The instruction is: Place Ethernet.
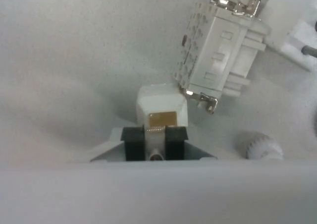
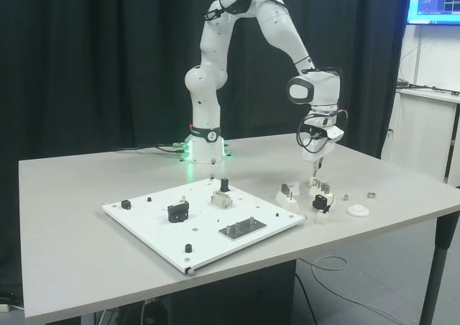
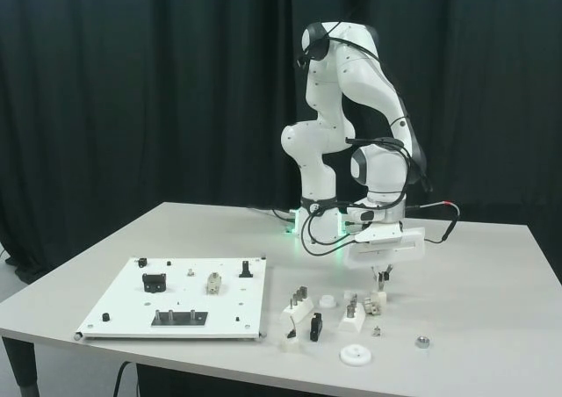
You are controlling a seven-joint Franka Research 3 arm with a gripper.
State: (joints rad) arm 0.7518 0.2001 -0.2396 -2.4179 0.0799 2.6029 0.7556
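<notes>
My gripper (image 1: 155, 135) is shut on a small Ethernet plug (image 1: 162, 119). Its black pads (image 1: 133, 143) press on both sides, and the plug's metal contact face shows just beyond them. In the room views the gripper (image 2: 315, 165) (image 3: 382, 280) hangs low over the table, to the right of the white board (image 2: 144, 217) (image 3: 123, 305). It is just above a small white holder block (image 1: 161, 101) (image 3: 378, 300). The plug is clear of the table.
A big white multi-pin connector (image 1: 218, 45) lies right beside the gripper. More white holders with parts (image 2: 289, 194) (image 3: 299, 307), a white gear (image 1: 262, 147) (image 2: 357, 211) (image 3: 355, 355) and a small nut (image 2: 371, 194) stand nearby. The board carries a black part (image 2: 177, 212) and a grey plate (image 2: 242, 229).
</notes>
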